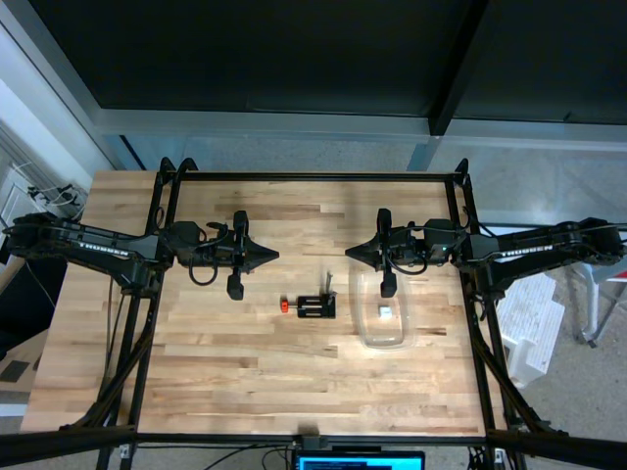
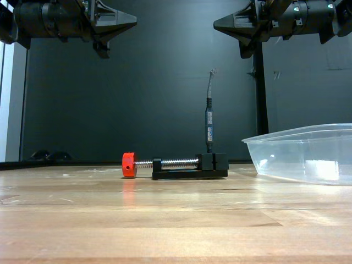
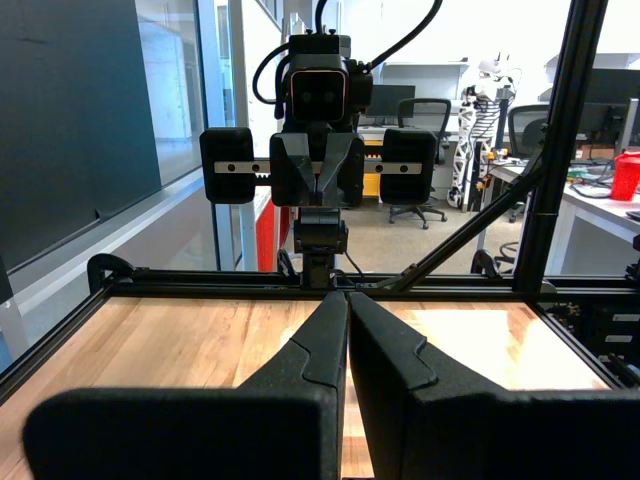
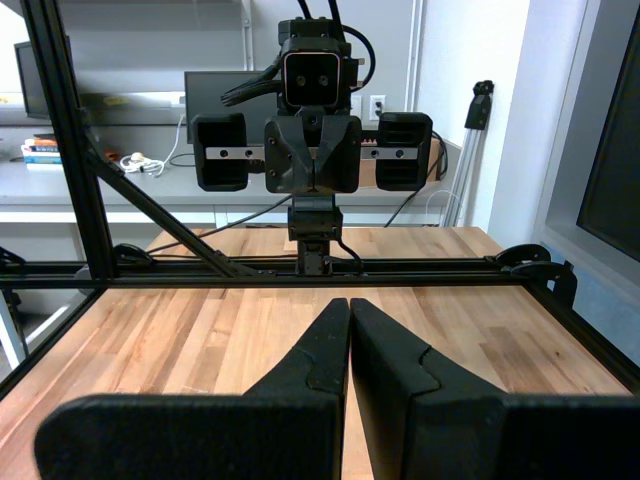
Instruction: Remove the USB-C connector from taskboard and place in the container
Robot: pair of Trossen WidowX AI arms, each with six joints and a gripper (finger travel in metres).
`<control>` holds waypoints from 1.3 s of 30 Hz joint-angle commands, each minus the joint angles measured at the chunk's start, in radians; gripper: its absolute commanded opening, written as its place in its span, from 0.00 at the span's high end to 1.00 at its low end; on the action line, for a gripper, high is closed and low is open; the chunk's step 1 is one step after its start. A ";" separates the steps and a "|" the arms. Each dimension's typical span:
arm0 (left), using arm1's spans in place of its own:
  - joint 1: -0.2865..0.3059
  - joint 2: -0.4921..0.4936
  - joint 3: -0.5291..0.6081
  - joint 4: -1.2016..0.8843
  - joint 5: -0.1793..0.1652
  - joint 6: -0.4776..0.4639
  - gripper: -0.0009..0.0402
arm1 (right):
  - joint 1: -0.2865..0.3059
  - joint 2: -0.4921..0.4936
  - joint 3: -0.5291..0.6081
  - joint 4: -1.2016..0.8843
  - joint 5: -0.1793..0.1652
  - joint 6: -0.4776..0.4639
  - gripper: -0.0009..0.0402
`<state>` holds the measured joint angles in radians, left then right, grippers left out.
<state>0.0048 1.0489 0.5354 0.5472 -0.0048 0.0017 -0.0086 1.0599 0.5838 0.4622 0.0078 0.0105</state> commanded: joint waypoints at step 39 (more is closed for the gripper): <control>0.000 0.000 0.000 0.000 0.000 0.000 0.98 | 0.106 0.208 0.500 -1.143 0.002 0.010 0.98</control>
